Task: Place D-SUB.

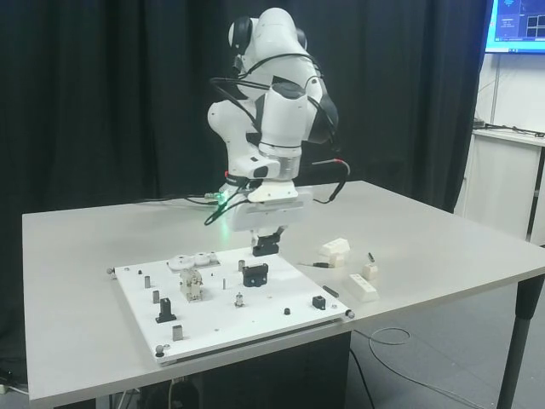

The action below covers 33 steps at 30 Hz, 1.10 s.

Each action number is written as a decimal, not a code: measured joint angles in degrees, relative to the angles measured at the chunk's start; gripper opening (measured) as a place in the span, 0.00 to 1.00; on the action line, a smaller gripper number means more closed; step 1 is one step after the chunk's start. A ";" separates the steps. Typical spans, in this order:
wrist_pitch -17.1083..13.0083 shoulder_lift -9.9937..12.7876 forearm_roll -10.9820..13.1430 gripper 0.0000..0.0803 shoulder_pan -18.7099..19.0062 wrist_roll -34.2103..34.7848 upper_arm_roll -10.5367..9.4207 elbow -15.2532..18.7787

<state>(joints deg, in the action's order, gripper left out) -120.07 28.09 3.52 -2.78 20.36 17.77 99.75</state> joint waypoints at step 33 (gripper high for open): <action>2.52 -0.05 3.02 0.48 14.05 15.24 -1.21 2.39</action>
<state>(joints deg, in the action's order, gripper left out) -117.55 28.04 6.54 11.28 35.60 16.56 102.14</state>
